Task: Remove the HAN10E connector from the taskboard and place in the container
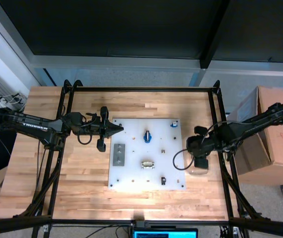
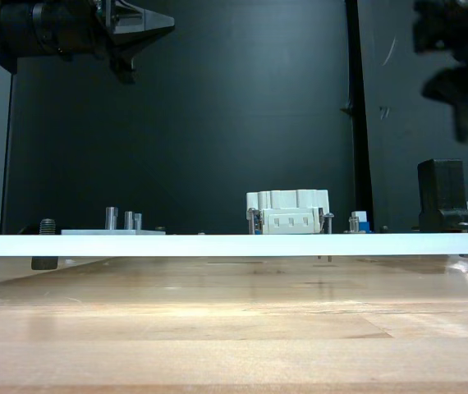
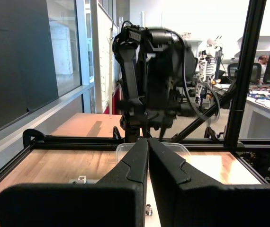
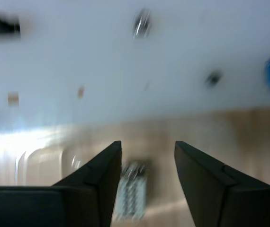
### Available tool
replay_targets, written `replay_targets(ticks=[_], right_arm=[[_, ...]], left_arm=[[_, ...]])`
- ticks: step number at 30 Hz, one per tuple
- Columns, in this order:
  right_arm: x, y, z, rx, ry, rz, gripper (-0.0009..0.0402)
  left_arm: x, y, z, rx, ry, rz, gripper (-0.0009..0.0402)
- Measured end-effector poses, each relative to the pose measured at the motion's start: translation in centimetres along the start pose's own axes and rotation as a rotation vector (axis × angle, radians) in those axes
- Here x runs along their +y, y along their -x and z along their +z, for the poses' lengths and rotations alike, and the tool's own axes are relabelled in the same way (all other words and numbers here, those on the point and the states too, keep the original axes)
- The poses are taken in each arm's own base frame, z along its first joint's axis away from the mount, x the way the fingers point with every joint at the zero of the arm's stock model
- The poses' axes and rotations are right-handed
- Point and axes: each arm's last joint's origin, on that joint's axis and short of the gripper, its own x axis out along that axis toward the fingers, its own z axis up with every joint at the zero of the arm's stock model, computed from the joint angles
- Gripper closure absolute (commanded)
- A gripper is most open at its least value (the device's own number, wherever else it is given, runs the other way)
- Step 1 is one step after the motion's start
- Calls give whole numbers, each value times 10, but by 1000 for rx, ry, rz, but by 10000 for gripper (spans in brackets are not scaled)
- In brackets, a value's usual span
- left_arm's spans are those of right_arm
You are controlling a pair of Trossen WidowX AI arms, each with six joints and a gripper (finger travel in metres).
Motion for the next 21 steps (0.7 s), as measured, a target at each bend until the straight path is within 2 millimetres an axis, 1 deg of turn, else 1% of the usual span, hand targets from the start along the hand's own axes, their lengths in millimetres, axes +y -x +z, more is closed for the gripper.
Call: replay_targets(ticks=[2, 5, 9, 13, 17, 21], right_arm=[[-3, 8, 9, -80, 1, -10, 299], [-8, 17, 22, -247, -17, 13, 340], [-13, 19, 34, -457, -6, 37, 395], [-17, 20, 43, -625, 9, 56, 384], [-23, 15, 48, -767, 16, 75, 395], [-34, 9, 54, -907, 1, 133, 394]], left_arm=[[0, 0, 0, -1, 0, 0, 393], [0, 0, 0, 0, 0, 0, 393], [0, 0, 0, 0, 0, 0, 393], [0, 0, 0, 0, 0, 0, 393], [0, 0, 0, -1, 0, 0, 393], [0, 0, 0, 0, 0, 0, 393]])
